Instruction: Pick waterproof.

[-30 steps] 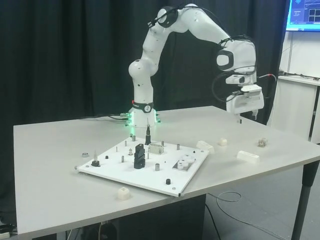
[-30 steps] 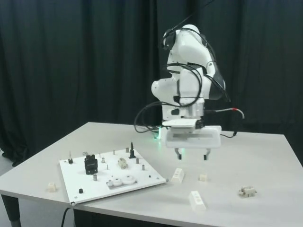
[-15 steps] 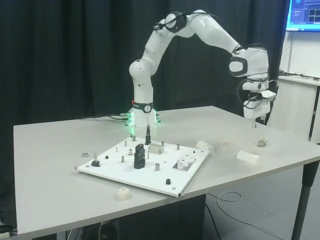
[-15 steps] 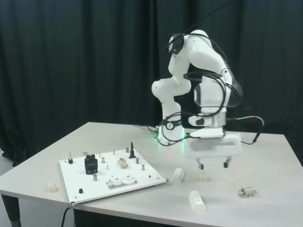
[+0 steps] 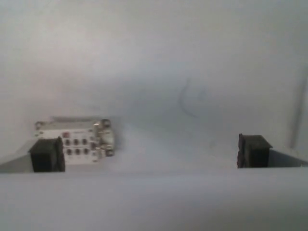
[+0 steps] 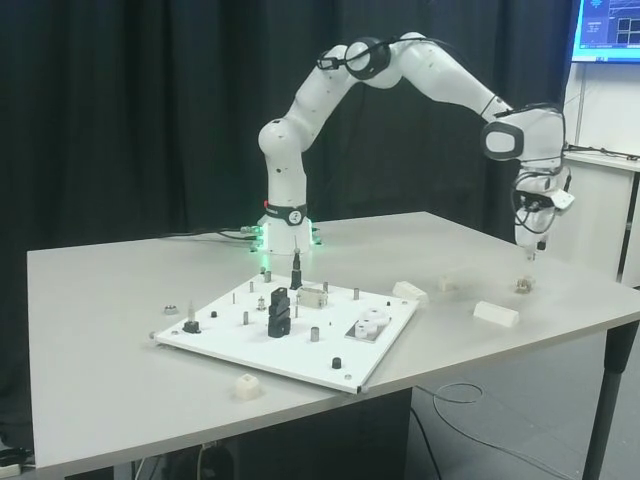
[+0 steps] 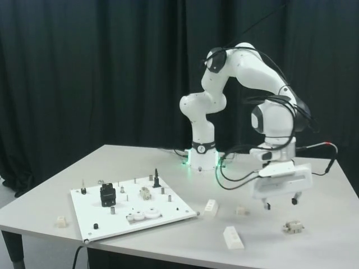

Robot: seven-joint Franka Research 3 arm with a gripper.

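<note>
Having swung over connector (image 7: 293, 227), pincer (image 7: 280, 203) splayed.

The arm (image 7: 247, 53) wears smooth, glossy white plastic shells; the table (image 6: 110, 330) is matt grey and smooth; the board (image 6: 230, 335) looks like smooth white plastic; the connector (image 5: 79, 139) shows pale plastic with small shiny metal screws; the curtain (image 7: 84, 67) is matt black cloth.

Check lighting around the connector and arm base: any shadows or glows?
Wrist view: a soft shadow lies on the grey table beside the waterproof connector, below the open pincer. First room view: green glow at the arm base, lit screen in the corner. Second room view: green glow again.
</note>
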